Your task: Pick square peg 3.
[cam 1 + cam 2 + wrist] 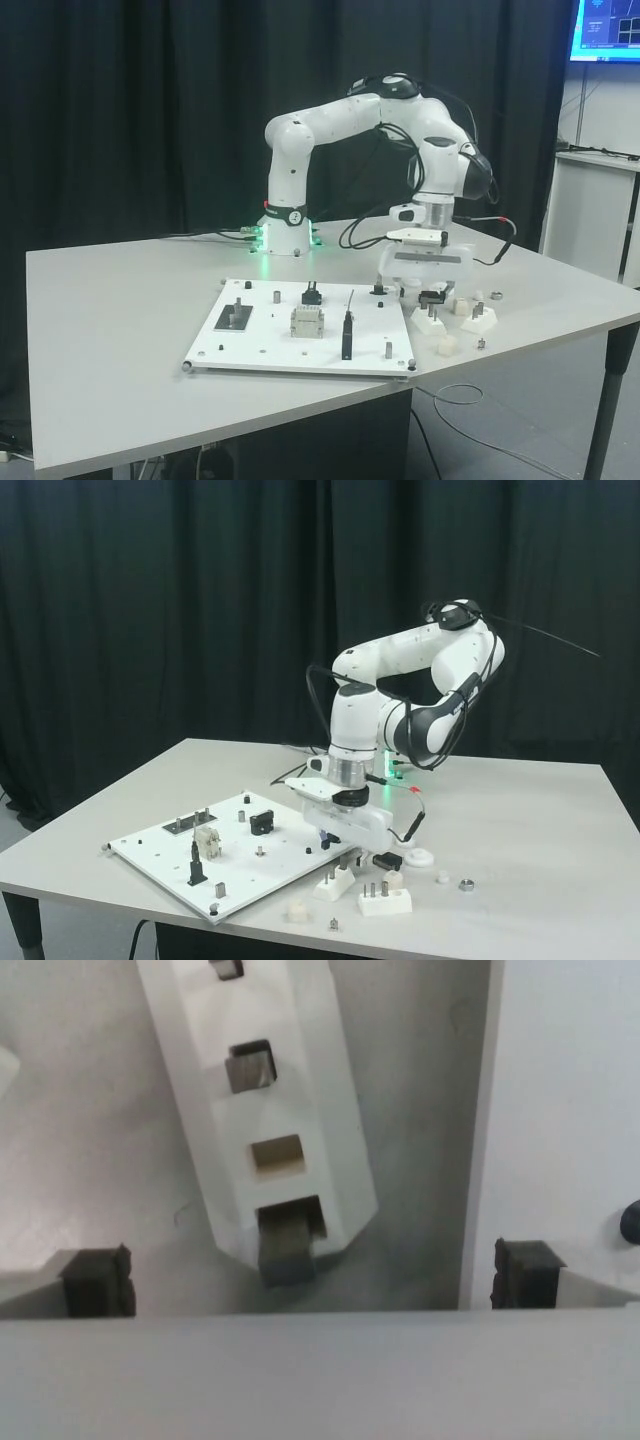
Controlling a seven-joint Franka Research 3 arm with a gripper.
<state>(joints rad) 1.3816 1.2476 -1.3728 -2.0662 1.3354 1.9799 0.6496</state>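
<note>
Hanging low with the end effector (310, 1280) spread wide, both black fingertips (97, 1282) well apart and gripping nothing. Looking straight down on what is judged to be square peg 3 (288, 1245), a grey peg standing upright in the end socket of a white holder (300, 1110), its long axis pointing up toward the end effector. Sitting almost on the line between the fingertips, a little nearer one of them than the other, so calling for a small sideways trim before closing (a judgement only). Running away from the end effector along the holder's length, slightly askew to the closing line: an empty socket (276, 1153) just beyond the peg, then another peg (250, 1065). Lying flat on the grey surface (420, 1110), with a white board (570, 1110) beside it, outside the far fingertip. Nothing standing between the fingertips and the peg.
</note>
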